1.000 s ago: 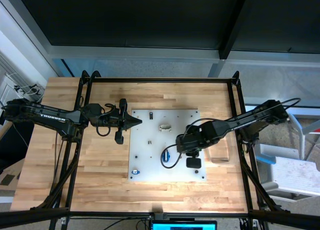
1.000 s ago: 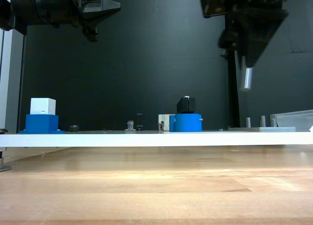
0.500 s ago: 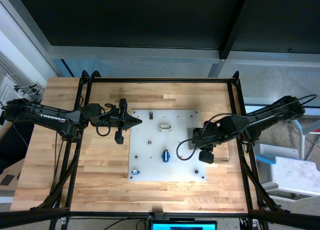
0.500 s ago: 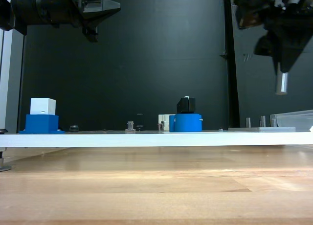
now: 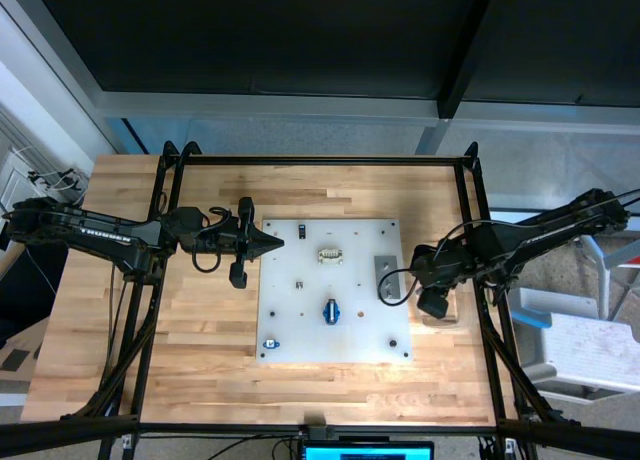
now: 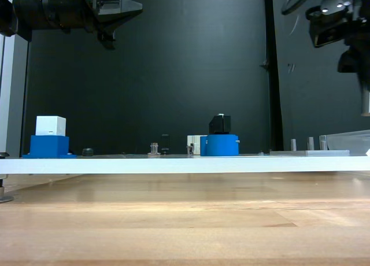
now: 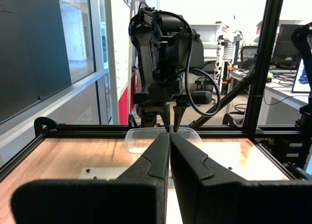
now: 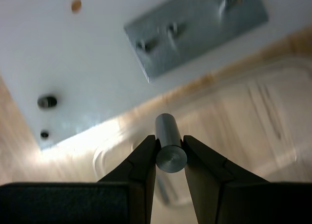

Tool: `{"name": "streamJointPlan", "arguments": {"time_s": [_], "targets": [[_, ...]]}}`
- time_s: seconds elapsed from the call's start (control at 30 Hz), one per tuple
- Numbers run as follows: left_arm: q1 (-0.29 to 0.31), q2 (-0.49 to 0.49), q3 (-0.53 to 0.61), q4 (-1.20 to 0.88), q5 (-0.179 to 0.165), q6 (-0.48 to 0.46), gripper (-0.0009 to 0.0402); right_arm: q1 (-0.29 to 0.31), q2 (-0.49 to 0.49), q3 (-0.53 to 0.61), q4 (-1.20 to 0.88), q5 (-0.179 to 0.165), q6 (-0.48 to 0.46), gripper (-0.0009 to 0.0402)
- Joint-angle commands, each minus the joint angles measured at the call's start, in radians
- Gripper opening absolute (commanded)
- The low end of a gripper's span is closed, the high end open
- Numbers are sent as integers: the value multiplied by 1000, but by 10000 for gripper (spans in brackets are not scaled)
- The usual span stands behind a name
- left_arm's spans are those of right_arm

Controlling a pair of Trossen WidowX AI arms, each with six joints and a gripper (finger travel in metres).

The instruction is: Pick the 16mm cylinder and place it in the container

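Right gripper [image 8: 169, 139] clamps the 16mm cylinder [image 8: 169, 153] between its two fingers, jaws narrowed to the metal's width. From the right wrist camera the grey cylinder's long axis runs along the gripper's line of sight. Its flat near end faces the lens and its far end points down at the container [image 8: 229, 116]. The clear tray lies below it on the wood, just beside the white board [image 8: 73, 53] and near the grey metal block [image 8: 195, 27] with its pins.

The low view gives what the wrist camera cannot. There the cylinder hangs upright under the fingers, clear of the tray's rim, with open air between them. Only a sliver shows, because the frame's right edge cuts off the rest.

From above, the cylinder is hidden under the right arm's wrist, which also covers most of the container. Only a corner of the tray is visible off the board's right edge.

Left gripper [image 7: 169, 136] hangs high over the board's left edge, well apart from all this, its fingers pressed together along a thin seam. Its camera sees the right arm in the distance above the tray, but those fingertips block the cylinder.
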Motion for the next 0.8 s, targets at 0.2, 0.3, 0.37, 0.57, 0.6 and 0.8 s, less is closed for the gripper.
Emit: {"name": "streamJointPlan", "arguments": {"time_s": [0.2,0.3,0.37,0.57,0.6,0.8], "targets": [[0,0,0,0,0,0,0,0,-47,-60,-33,-111,-35,27],[0,0,0,0,0,0,0,-1,-55,-87,-20,-106,-35,27],[0,0,0,0,0,0,0,-2,-56,-109,4,-127,-42,28],[0,0,0,0,0,0,0,-3,-56,-183,116,-227,-48,28],[0,0,0,0,0,0,0,-3,-56,-193,131,-235,-47,27],[0,0,0,0,0,0,0,-4,-55,-225,164,-242,-35,28]]}}
